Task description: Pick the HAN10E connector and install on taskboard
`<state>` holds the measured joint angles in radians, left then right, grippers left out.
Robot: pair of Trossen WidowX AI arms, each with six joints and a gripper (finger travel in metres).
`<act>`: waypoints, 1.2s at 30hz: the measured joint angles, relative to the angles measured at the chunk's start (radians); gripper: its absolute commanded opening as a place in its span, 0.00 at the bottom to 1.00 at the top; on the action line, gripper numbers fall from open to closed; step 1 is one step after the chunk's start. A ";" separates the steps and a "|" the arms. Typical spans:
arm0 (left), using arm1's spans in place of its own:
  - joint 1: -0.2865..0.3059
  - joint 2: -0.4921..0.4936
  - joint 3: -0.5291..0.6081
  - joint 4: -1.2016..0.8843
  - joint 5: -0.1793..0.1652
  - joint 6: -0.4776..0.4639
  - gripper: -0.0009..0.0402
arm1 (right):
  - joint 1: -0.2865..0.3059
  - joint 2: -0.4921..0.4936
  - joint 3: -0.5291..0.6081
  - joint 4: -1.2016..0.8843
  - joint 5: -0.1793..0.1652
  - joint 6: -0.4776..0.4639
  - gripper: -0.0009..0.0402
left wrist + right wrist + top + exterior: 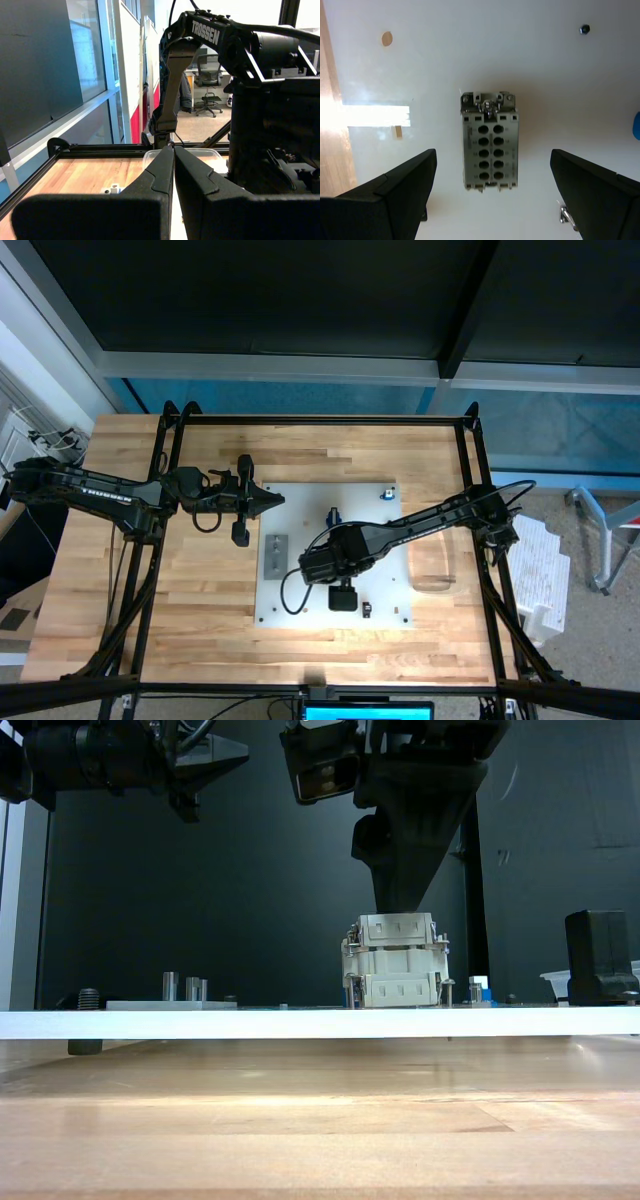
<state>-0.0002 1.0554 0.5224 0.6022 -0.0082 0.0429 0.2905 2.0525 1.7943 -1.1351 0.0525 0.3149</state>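
The HAN10E connector (488,142), a light-grey block with two rows of round contact holes, sits on the white taskboard (545,60). In the low view the connector (395,960) stands upright on the taskboard (250,1023). My right gripper (492,155) hangs straight above it, open, its black fingers (400,195) wide on either side and not touching it. In the high view the right gripper (332,562) hides the connector over the taskboard (300,610). My left gripper (272,500) hovers at the board's left edge, shut on nothing; its fingers (165,172) are pressed together.
A grey metal block (274,555) with pegs lies on the board's left part. A blue knob (333,515) and a black block (343,597) stand close to the right gripper. A clear plastic tray (432,565) sits right of the board. The black frame rails (470,470) border the table.
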 measured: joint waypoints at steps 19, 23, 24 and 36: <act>0.000 0.000 0.000 0.000 0.000 0.000 0.02 | 0.000 -0.034 0.001 -0.008 0.006 -0.003 0.81; 0.000 0.000 0.000 0.000 0.000 0.000 0.02 | -0.003 -0.061 0.001 -0.010 0.006 -0.015 0.81; 0.000 0.000 0.000 0.000 0.000 0.000 0.02 | -0.006 -0.072 0.001 -0.011 0.007 -0.024 0.81; 0.000 0.000 0.000 0.000 0.000 0.000 0.02 | -0.067 -0.242 -0.087 -0.009 0.007 -0.106 0.76</act>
<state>-0.0002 1.0554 0.5228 0.6022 -0.0082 0.0425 0.2237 1.8103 1.7073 -1.1439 0.0597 0.2089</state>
